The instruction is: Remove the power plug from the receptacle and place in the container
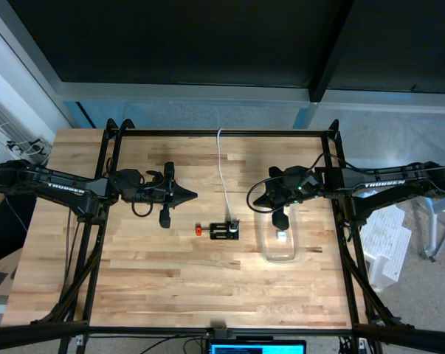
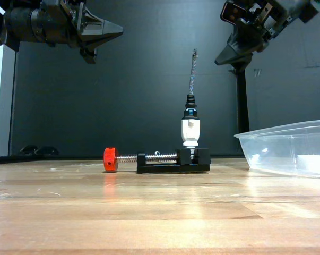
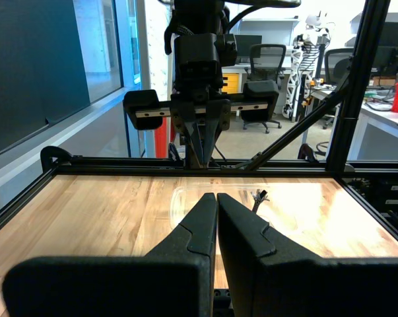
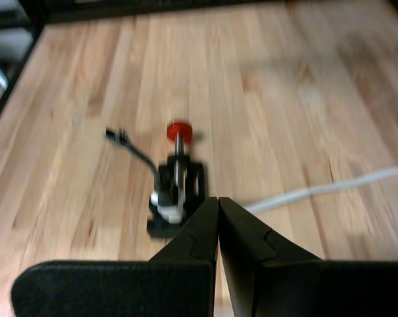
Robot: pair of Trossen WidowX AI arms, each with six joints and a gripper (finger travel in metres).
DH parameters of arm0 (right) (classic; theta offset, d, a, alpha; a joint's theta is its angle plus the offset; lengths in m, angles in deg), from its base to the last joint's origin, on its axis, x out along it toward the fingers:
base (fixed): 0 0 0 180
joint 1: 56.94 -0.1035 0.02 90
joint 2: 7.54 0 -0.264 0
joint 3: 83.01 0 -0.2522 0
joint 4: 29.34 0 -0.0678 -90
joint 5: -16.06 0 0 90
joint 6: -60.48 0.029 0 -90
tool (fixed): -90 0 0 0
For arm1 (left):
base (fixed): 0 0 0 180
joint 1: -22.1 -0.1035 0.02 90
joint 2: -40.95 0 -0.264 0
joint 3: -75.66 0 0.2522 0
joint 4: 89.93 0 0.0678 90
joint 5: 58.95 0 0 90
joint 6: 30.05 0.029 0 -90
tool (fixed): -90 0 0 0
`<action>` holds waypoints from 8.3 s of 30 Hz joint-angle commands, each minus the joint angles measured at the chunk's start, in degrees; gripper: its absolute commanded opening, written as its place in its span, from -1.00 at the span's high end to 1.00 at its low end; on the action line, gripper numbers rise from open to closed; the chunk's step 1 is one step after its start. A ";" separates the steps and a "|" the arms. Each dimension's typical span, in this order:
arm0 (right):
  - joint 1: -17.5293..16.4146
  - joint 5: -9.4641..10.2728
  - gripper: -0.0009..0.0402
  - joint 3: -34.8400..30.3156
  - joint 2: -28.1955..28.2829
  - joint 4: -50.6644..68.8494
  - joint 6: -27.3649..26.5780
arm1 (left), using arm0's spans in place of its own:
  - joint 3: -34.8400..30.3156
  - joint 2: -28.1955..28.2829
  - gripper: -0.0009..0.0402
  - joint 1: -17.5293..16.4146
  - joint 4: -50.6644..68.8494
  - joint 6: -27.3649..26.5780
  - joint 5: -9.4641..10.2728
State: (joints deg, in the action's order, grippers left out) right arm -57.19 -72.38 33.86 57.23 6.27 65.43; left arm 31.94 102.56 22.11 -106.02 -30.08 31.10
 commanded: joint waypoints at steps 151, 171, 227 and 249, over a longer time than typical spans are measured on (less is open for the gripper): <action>-6.84 -4.94 0.96 -41.20 40.24 35.17 2.05 | 0.00 0.00 0.96 -0.02 -0.02 0.02 -0.02; -7.43 -4.98 0.96 -25.42 25.29 36.11 2.25 | 0.00 0.00 0.96 0.00 -0.02 0.02 -0.02; -10.64 -5.03 -0.23 -0.81 8.70 26.23 6.71 | 0.00 0.00 0.96 -0.02 -0.02 0.02 -0.02; -7.65 -9.94 0.35 -3.41 1.29 11.28 3.39 | 0.00 0.00 0.96 0.00 0.00 0.02 -0.02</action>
State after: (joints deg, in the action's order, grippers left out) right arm -65.41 -82.52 30.39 58.96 19.73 69.59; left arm 31.96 102.56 22.11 -106.04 -30.06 31.08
